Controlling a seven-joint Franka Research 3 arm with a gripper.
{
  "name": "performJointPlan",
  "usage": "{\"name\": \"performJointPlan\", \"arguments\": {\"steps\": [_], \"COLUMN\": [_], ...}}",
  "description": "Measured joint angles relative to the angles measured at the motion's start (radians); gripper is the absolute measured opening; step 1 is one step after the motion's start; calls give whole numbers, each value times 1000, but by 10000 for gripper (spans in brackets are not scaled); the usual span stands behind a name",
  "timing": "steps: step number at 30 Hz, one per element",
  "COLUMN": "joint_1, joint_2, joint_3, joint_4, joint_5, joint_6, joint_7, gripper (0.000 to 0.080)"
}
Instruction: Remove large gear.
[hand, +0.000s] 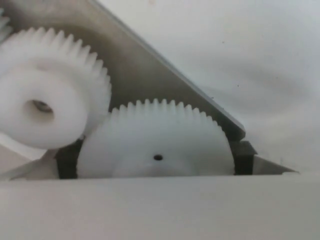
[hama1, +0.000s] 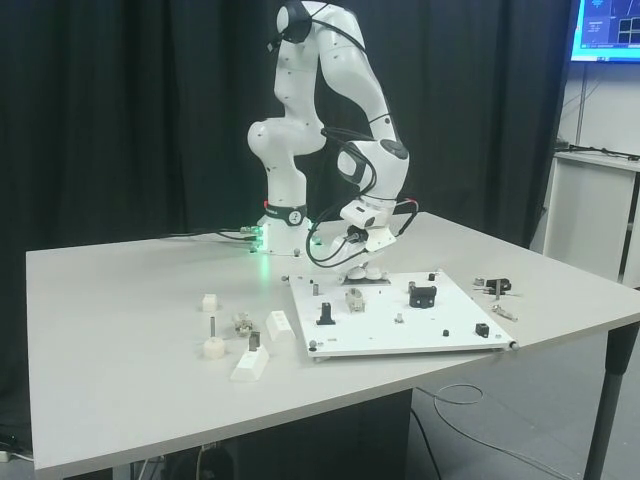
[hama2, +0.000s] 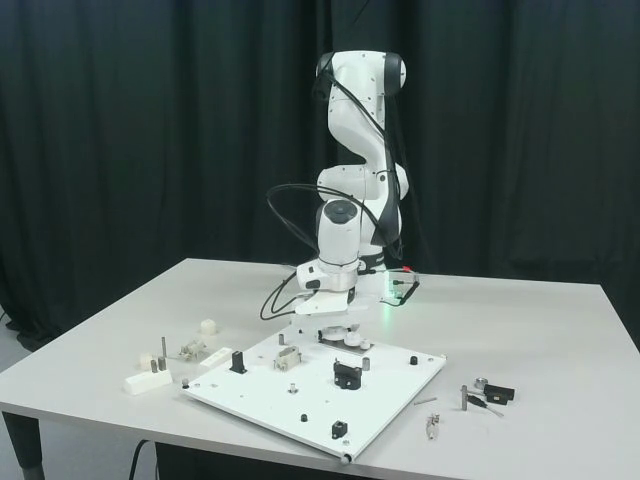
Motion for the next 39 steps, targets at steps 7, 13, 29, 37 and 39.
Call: {"name": "performJointPlan", "arguments": {"steps": [7, 13, 29, 37, 39], "joint_1": [0, 0, 0, 0, 0], "joint_2": [0, -2, -25, -78, -90], "joint_3": [0, 1, -1, -1, -1], "joint_4": [0, 2, 17, 22, 22], "joint_5": [0, 0, -4, -17, -18], "joint_6": [-1, -7, -68, -130, -143], "joint_7": [1, 8, 13, 13, 13], "gripper": [603, 603, 603, 603, 603]}}
